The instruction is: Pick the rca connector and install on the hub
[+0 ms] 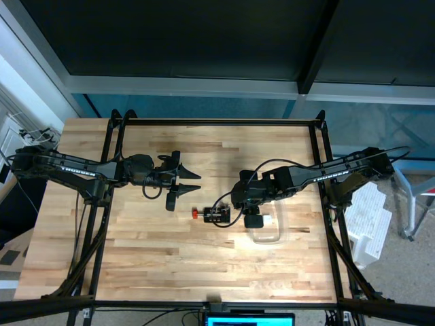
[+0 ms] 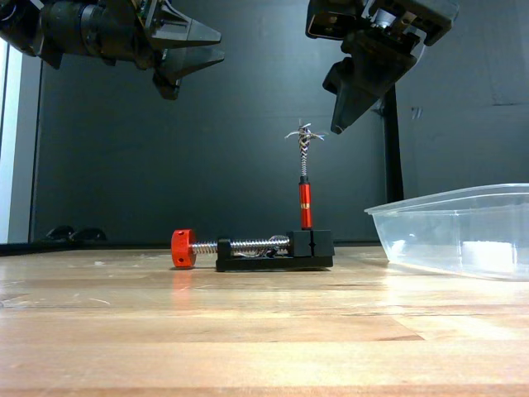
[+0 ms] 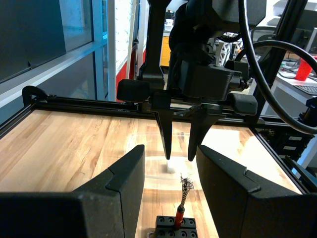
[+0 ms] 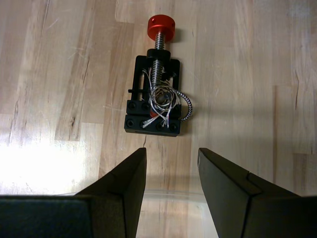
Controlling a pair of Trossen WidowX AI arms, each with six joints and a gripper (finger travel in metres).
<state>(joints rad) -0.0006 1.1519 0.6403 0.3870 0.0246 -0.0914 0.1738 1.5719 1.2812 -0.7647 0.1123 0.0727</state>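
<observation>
**Left gripper** [image 1: 197,182]: held aloft over the table [image 1: 170,265], left of the hub and well apart from it. Fingers point toward the right arm, parted, nothing between them.

**Right gripper** [image 4: 171,151]: aloft, pointing down over the tray's hub-side rim. Fingers spread with a clear gap, holding nothing. In the low view the tips hang just above and to the right of the connector's frayed top, not touching it.

**Hub** [image 2: 277,251]: black block lying flat mid-table, its red knob [image 2: 183,248] on a threaded rod facing the left arm. It sits near the tray, apart from it.

**Rca connector** [image 2: 304,203]: stands upright on the hub's top at the end away from the knob. Red sleeve below, grey-silver braid above, frayed at the tip.

**Tray** [image 2: 463,236]: clear plastic, right of the hub. A small whitish piece [image 1: 269,220] lies in it.
</observation>
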